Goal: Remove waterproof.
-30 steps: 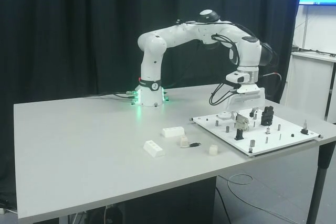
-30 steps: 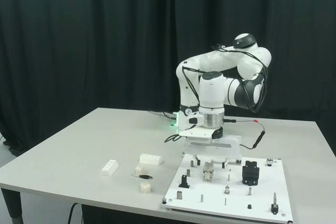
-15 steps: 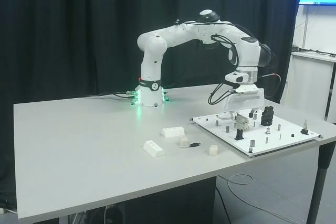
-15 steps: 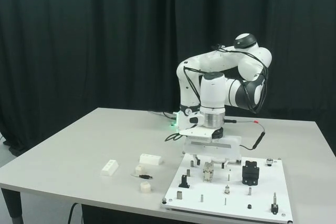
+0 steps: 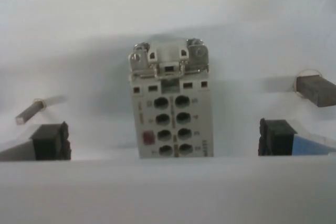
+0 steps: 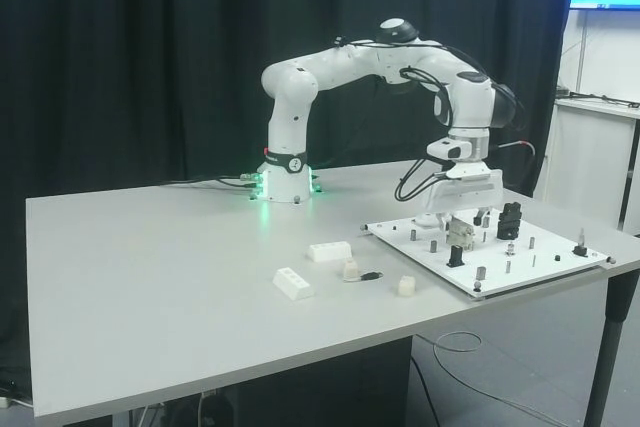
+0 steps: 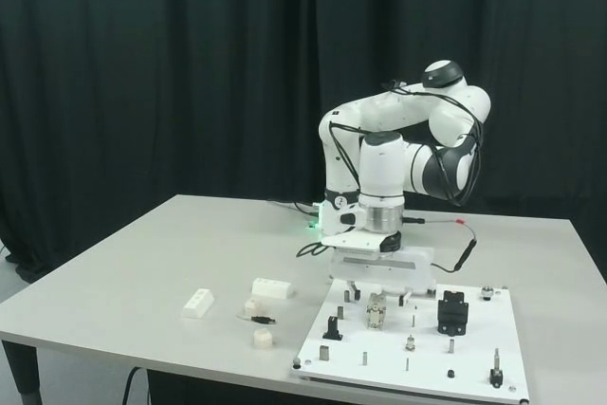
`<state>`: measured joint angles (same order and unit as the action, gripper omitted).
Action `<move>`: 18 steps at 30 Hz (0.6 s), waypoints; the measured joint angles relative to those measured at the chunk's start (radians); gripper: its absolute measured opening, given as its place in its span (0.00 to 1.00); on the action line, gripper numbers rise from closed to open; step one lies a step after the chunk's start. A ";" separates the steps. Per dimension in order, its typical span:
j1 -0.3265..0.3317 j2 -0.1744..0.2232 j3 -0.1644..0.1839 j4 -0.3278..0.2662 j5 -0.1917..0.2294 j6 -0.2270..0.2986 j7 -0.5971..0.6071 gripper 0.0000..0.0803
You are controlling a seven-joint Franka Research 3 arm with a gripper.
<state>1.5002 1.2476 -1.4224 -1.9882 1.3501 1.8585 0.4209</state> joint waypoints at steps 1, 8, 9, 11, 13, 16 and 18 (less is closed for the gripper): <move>-0.001 0.000 0.001 0.000 0.001 0.002 0.000 1.00; -0.007 0.000 0.014 0.000 0.015 0.022 0.000 1.00; -0.007 0.000 0.016 0.000 0.015 0.025 0.000 1.00; -0.008 0.000 0.020 0.000 0.015 0.030 0.000 1.00; -0.008 0.000 0.022 0.000 0.015 0.034 -0.001 1.00; -0.009 0.000 0.024 0.000 0.015 0.037 -0.003 1.00; -0.009 0.000 0.025 0.000 0.015 0.038 -0.005 0.84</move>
